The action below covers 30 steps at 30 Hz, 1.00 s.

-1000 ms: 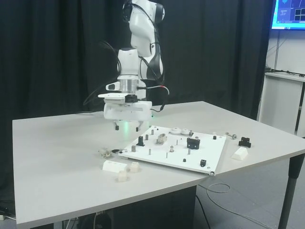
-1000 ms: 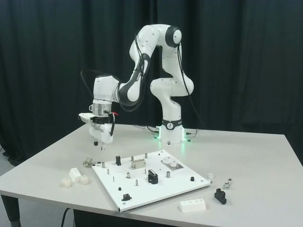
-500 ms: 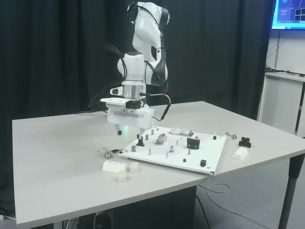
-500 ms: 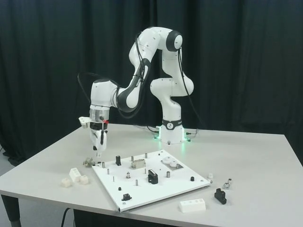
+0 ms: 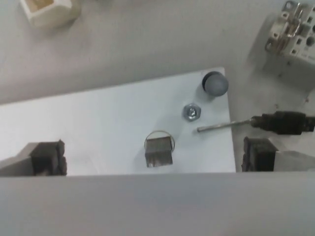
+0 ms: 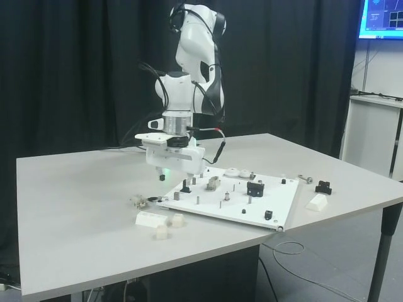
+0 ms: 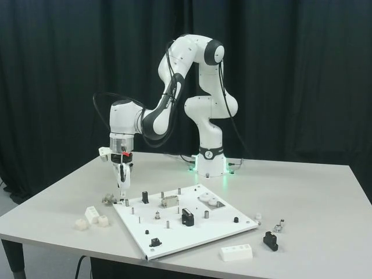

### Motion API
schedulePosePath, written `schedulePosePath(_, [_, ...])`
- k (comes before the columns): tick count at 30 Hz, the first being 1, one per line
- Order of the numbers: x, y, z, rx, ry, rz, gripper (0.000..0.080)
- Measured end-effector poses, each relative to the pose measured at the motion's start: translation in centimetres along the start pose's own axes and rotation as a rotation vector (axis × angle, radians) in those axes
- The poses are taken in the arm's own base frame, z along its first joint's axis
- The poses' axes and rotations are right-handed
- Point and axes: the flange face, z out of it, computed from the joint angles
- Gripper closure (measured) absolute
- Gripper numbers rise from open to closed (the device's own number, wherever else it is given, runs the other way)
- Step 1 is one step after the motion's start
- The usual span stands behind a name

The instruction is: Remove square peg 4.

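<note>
My jaws point(image 5: 150, 157) hang spread, grasping nothing, above the near-left corner of the white board point(image 5: 98, 128), one fingertip point(image 5: 47, 158) over the board, the other point(image 5: 258, 155) just off its edge above the grey tabletop point(image 5: 147, 44). Square peg 4 point(image 5: 159, 151) stands upright in the board between my fingertips, apart from both. Beside it a hex nut point(image 5: 192, 112), a thin pin point(image 5: 221, 126) and a grey round cap point(image 5: 215, 83) at the board's corner. Off the board: a small connector block point(image 5: 290, 32) and a white hollow block point(image 5: 49, 10). In the room views, my arm point(image 7: 174, 87) reaches down over the board's corner point(image 7: 122, 203); white blocks point(image 6: 160, 221) lie on the tabletop near that corner.
</note>
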Motion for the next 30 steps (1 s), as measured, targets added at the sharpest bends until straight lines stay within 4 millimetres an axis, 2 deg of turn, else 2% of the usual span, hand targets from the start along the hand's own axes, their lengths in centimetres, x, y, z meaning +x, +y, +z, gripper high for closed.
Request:
schedulePosePath(10, [-0.5, 0.0, 0.7, -0.043, -0.015, -0.078, 0.0003])
schedulePosePath(30, [0.1, 0.1, 1.5, -0.042, -0.035, -0.168, 0.0003])
